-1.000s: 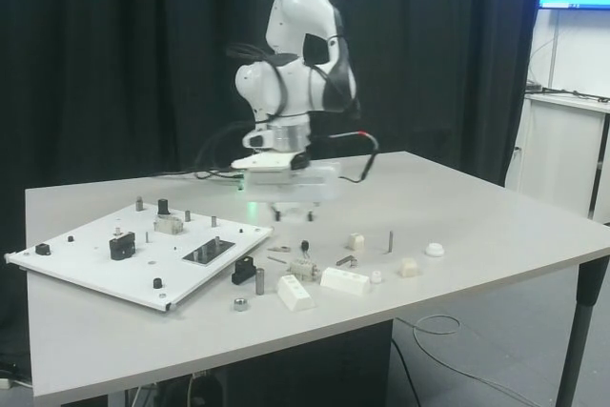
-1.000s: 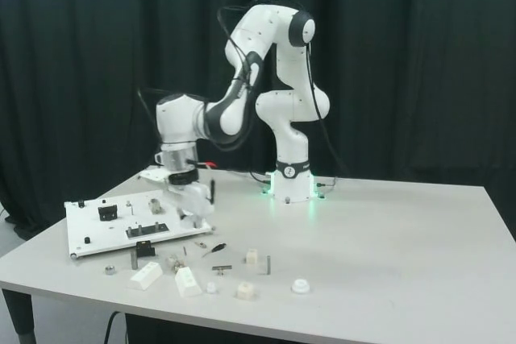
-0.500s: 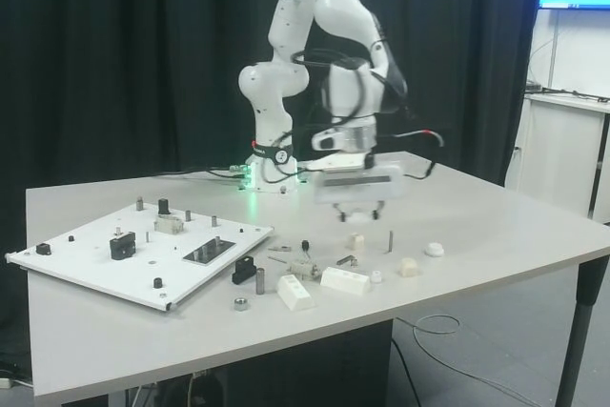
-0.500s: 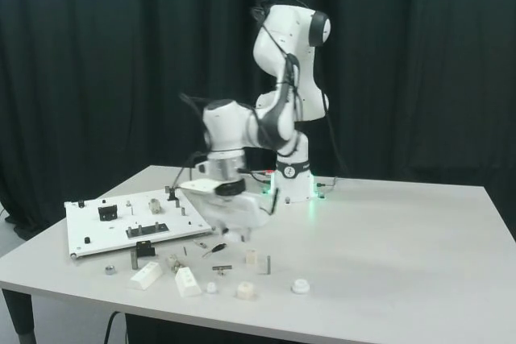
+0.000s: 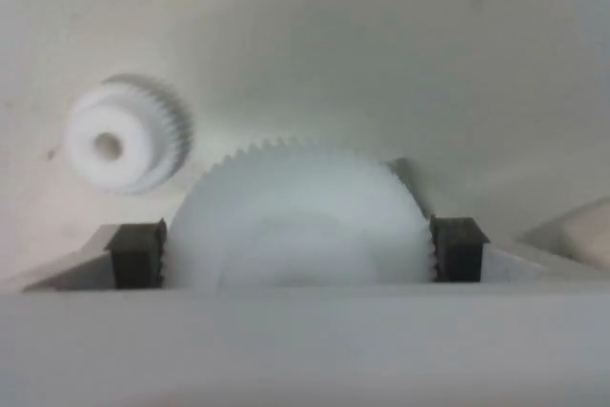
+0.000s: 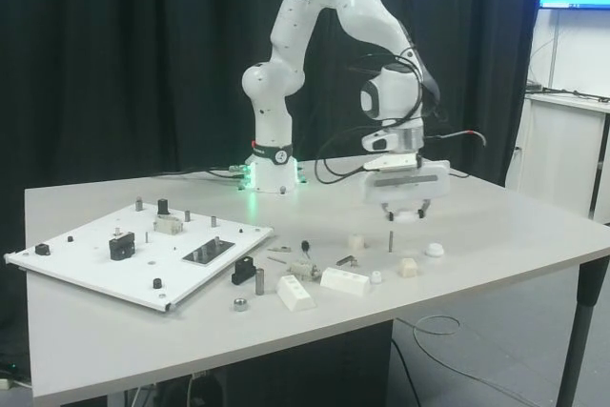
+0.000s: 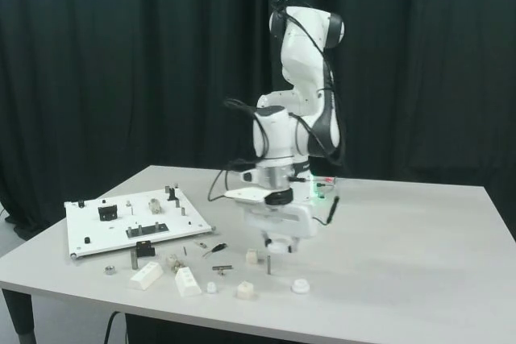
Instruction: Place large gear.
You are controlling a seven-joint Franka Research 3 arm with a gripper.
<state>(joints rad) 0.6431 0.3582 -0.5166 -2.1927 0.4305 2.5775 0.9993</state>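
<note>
White large gear [image 5: 300, 216] clamped between the gripper [image 5: 297, 253] fingers.

White toothed large gear [image 5: 300, 216], flat, clamped between black fingers [image 5: 136, 254]

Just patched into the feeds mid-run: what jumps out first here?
The white arm hangs over the loose parts by the table's front edge, its pincer shut on the large gear, which fills the wrist view. A smaller white gear lies on the grey table just beyond the held one. The white assembly board sits apart, at the table's far side from the pincer.
</note>
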